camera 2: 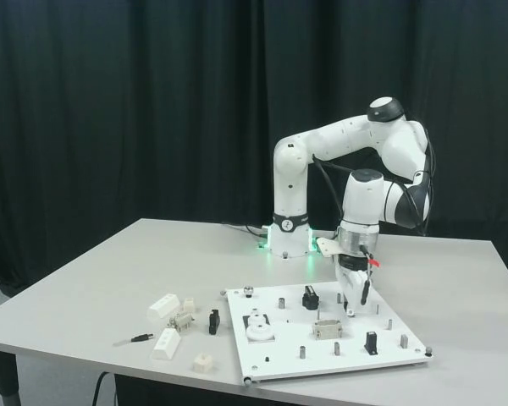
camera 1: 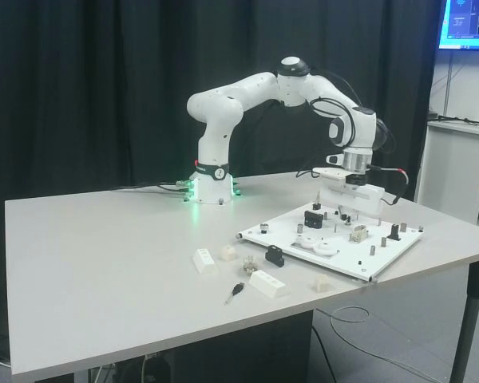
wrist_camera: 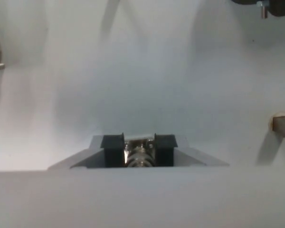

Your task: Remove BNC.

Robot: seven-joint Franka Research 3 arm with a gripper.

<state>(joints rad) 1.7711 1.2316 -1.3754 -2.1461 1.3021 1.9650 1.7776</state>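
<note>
The gripper (wrist_camera: 139,153) was clenched on the BNC connector (wrist_camera: 139,156), its two black fingers (wrist_camera: 112,149) flanking the metal plug low in the centre of the wrist view. In the first room view it hung over the white board (camera 1: 399,248), right of centre.

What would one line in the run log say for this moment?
task: remove BNC | gripper: shut on BNC connector | position: low over white board | loose parts: on grey table beside board
</note>
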